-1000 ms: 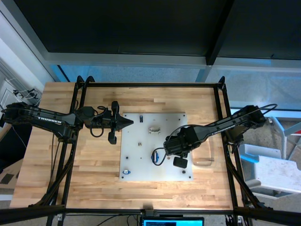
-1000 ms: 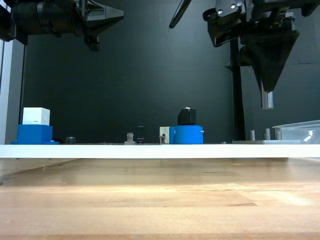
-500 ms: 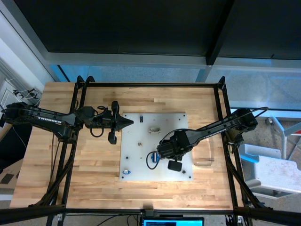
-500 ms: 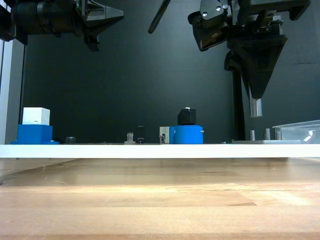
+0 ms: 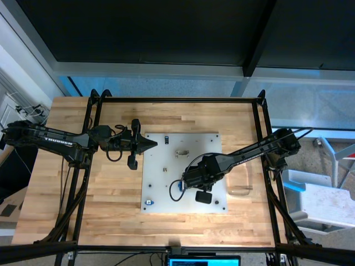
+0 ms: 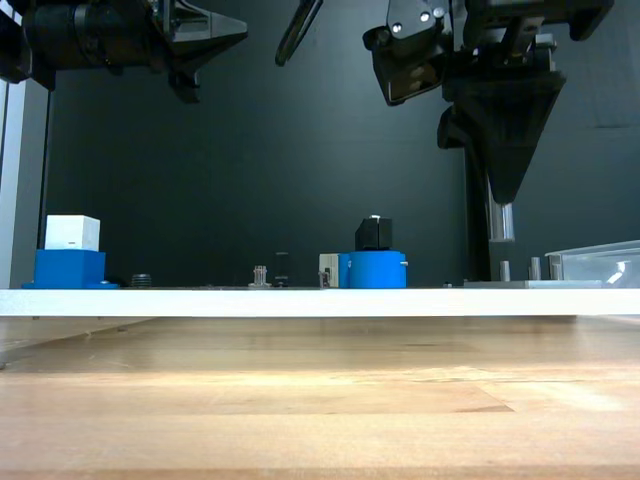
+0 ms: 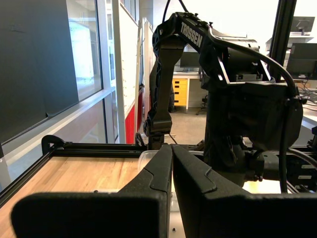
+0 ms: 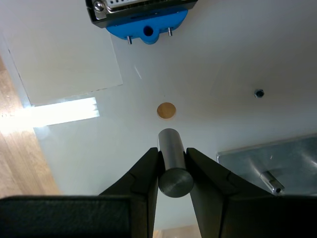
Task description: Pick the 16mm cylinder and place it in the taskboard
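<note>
Right pincer (image 8: 172, 151) round cylinder (image 8: 170, 141) — left (image 7: 171, 148) aloft

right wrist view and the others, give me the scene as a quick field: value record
right gripper: over the taskboard, shut on the 16mm cylinder
16mm cylinder: upright between the fingers, lower end clear above the board
likely target: open round hole in the board, close to the cylinder, unfilled
left gripper: shut, holding nothing, raised at the taskboard's left edge
other board parts: blue round fitting, blue connector
task state: cylinder picked, not yet placed
</note>
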Tool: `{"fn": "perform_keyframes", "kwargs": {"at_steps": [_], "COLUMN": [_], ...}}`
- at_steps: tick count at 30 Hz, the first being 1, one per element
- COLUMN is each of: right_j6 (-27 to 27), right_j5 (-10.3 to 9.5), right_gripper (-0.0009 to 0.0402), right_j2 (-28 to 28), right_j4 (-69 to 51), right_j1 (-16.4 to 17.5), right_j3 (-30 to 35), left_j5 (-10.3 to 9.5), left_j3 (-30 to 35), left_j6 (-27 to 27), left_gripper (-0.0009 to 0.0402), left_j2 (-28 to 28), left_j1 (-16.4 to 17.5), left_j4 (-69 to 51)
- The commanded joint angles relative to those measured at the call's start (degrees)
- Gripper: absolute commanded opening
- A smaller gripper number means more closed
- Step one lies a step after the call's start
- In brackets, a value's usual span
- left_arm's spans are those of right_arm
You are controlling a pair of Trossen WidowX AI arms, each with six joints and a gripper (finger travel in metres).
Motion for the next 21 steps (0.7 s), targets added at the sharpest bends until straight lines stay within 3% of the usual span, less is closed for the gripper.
{"fn": "perform_keyframes", "kwargs": {"at_steps": [1, 21], "right_j6": [-0.4, -0.4], "right_j5": [0.07, 0.13], "right_gripper": [0.0039, 0.0039], "right_j2": [1.0, 1.0], "right_j4": [0.7, 4.6], "right_j1": [-0.3, -0.7], "right_j3": [-0.1, -2.4], "left_j5": [0.0, 0.0], "left_j3": [0.0, 0.0], "left_j6": [0.0, 0.0], "left_gripper": [0.0, 0.0], "left_j2": [0.0, 0.0], "left_j1": [0.0, 0.0], "left_j4": [0.0, 0.0]}}
